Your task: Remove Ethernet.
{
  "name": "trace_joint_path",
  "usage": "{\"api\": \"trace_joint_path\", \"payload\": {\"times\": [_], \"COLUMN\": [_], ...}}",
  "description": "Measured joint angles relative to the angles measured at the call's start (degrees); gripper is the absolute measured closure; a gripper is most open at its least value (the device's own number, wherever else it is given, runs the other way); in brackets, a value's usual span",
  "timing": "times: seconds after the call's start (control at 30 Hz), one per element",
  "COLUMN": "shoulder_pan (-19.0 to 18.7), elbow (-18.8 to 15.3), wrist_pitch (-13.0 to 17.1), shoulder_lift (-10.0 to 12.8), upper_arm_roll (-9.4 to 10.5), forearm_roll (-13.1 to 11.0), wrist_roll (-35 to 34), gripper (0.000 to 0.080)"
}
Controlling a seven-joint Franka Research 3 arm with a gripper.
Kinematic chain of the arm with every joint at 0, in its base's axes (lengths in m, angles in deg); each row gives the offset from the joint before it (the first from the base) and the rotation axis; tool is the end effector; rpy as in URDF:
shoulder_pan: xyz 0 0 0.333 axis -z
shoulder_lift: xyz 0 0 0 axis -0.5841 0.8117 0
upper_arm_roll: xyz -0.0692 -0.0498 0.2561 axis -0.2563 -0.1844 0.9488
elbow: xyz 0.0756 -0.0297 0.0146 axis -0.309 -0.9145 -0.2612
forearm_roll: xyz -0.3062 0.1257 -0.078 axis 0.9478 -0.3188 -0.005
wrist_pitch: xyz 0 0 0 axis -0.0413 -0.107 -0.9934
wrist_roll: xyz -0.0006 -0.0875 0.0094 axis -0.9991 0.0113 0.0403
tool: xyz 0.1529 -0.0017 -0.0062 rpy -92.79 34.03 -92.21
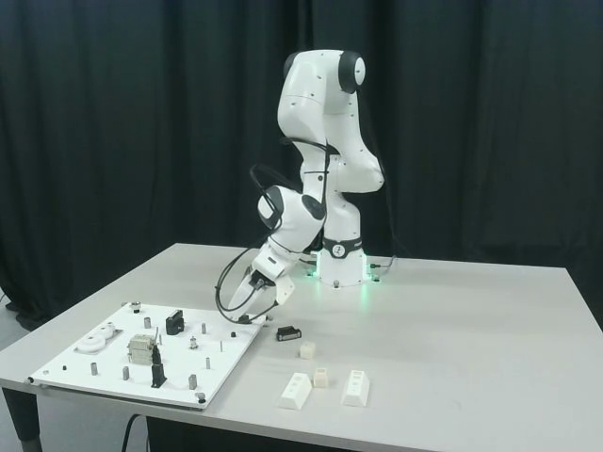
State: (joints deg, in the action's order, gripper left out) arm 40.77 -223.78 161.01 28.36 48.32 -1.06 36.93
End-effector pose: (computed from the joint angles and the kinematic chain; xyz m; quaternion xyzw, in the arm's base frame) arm 0.3967 -0.1121 0.1611 0.8821 0.3550 -0.1126 0.2885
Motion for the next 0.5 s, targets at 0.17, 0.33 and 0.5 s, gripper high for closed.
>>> {"api": "trace_joint_path", "payload": {"times": [0.17, 0.33, 0.5], "shoulder_pan": [0.0, 0.0, 0.0], "elbow": [0.0, 0.0, 0.0], "wrist_pitch": [0.5, 0.5, 0.5], "shoulder_lift": [0.2, 0.3, 0.4], "upper_arm_roll": [-0.3, -0.37, -0.37], "forearm_roll": [0.4, 0.6, 0.6], "wrist_roll": [0.0, 0.0, 0.0], "gripper": [0.0003, 0.0003, 0.0003]}}
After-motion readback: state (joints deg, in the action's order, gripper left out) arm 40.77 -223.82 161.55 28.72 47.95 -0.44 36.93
